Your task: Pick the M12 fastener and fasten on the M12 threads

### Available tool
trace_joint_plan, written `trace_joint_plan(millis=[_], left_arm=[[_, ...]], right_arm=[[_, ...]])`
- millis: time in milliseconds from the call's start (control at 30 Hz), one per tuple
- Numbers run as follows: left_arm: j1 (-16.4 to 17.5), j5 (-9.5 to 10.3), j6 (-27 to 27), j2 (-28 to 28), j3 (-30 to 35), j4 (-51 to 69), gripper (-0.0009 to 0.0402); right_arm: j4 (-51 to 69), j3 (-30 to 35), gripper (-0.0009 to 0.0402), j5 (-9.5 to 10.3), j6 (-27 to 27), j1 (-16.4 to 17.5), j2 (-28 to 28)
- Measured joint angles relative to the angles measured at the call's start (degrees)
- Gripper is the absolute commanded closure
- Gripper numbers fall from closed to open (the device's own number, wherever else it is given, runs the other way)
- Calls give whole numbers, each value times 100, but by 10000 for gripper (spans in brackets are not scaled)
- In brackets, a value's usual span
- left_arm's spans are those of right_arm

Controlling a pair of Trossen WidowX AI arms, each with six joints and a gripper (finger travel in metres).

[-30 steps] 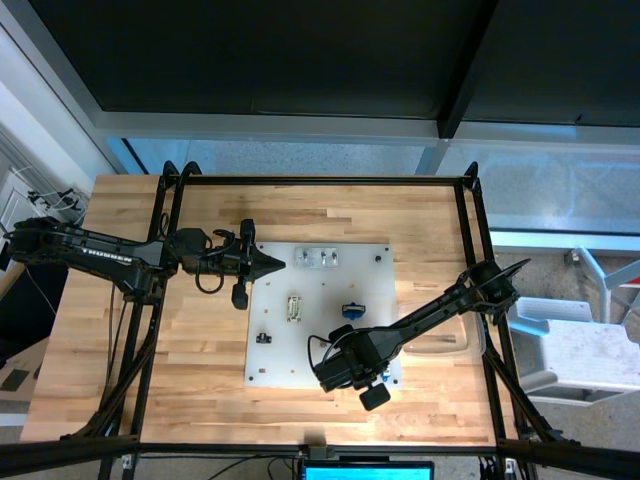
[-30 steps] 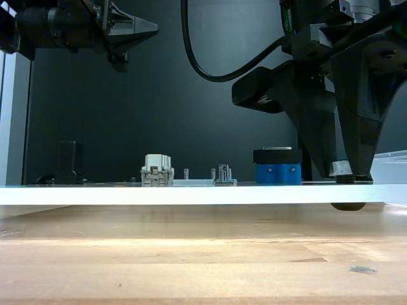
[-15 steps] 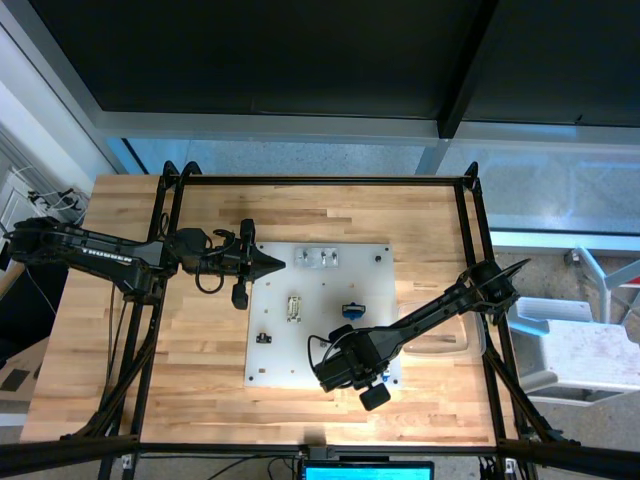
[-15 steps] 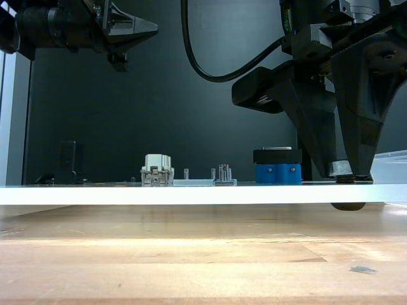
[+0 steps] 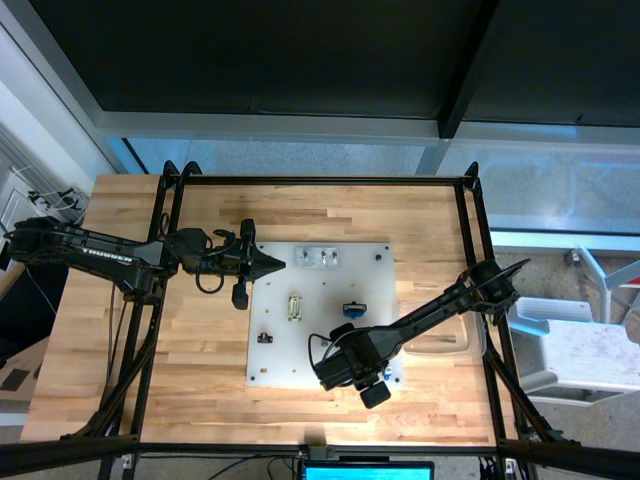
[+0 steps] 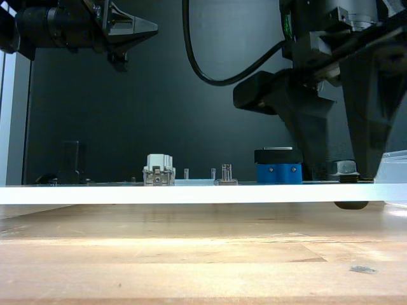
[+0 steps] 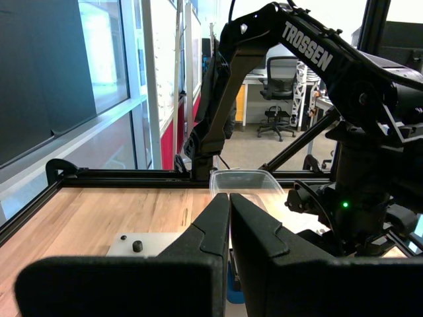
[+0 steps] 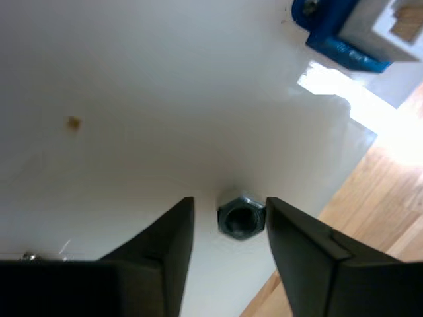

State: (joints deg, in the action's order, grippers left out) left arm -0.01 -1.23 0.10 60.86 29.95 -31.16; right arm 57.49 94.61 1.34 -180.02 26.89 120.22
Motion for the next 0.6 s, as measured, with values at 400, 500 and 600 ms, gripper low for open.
trace_joint_plan(millis=[400,500,600], left_arm=[[0,-2,2,-2,-2,0,393],[0,0,0,-2,0,-2,393],[0,-2,0,-2,0,-2,393]], right_arm=[[-83,20,182,262,627,22,-435],[136,22,185,284,1305,22,-555],[409,22,186,271,2039,22,-647]])
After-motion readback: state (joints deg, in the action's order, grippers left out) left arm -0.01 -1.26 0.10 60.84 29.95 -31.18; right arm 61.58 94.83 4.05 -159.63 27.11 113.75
